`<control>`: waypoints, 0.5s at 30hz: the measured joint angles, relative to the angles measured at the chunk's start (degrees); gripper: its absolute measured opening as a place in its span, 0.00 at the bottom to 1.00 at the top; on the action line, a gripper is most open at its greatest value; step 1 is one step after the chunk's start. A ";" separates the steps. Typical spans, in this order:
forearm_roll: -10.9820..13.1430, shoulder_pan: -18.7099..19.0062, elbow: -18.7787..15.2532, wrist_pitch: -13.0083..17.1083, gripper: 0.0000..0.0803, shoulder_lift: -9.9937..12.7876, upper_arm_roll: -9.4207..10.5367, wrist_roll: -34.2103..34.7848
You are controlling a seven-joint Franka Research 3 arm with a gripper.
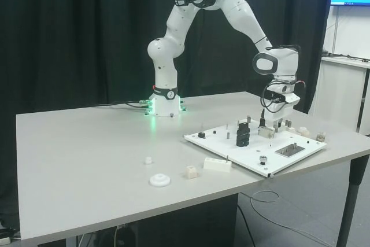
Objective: Insert square peg 3.
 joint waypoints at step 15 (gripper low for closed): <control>-0.10 -0.11 1.04 -1.50 0.48 -0.40 -0.26 -0.45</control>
